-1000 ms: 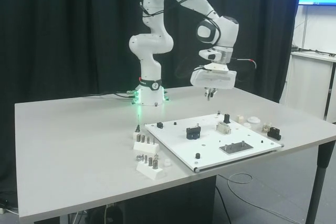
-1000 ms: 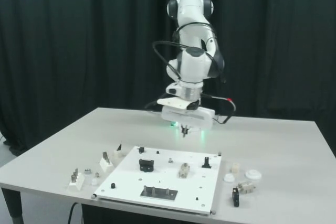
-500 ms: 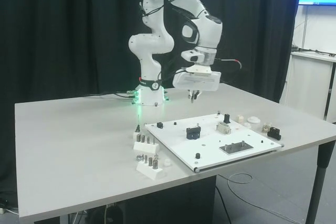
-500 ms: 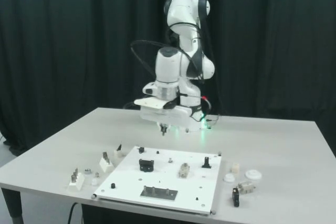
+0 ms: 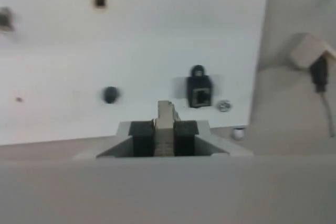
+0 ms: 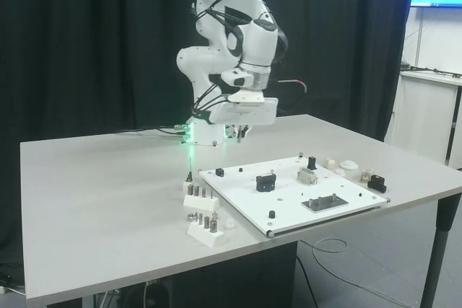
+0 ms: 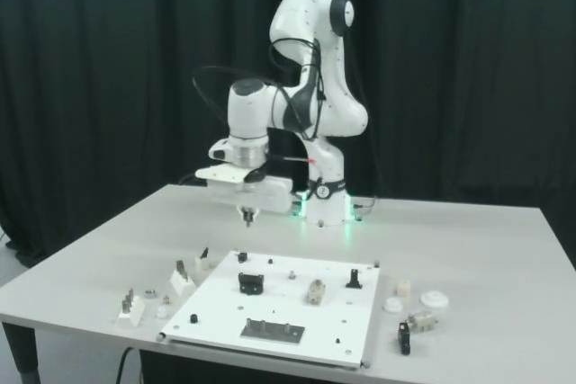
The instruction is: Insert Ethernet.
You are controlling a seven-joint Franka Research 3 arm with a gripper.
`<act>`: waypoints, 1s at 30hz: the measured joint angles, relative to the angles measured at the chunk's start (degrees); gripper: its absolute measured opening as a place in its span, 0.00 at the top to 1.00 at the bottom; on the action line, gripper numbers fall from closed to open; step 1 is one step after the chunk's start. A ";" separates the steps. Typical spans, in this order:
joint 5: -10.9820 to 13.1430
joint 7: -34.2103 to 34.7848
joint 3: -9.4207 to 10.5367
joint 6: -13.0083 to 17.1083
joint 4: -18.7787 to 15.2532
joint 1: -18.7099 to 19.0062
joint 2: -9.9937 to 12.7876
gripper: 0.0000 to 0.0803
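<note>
so the gripper (image 5: 165,109) was clamped on a small pale plug (image 5: 164,121), which i'd guess was the ethernet connector, its long axis running straight out past the fingertips. it hung well above the white board (image 7: 351,321), over the corner nearest the arm's base. the black ethernet socket (image 5: 200,89) sat on the board by that corner, and from the wrist view it lay just ahead of the plug tip and a bit off to one side, opening facing up. in the second room view the socket (image 7: 242,257) was nearly straight below the gripper (image 7: 245,215). my read: the next move needed a small sideways nudge to line up, then a straight drop down.
</note>
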 joint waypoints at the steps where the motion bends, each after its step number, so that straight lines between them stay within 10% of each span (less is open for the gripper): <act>1: -0.01 -0.76 -0.46 0.00 0.00 0.00 0.00 0.91; 30: -0.73 -11.43 -6.47 0.86 -1.07 -0.02 3.05 0.91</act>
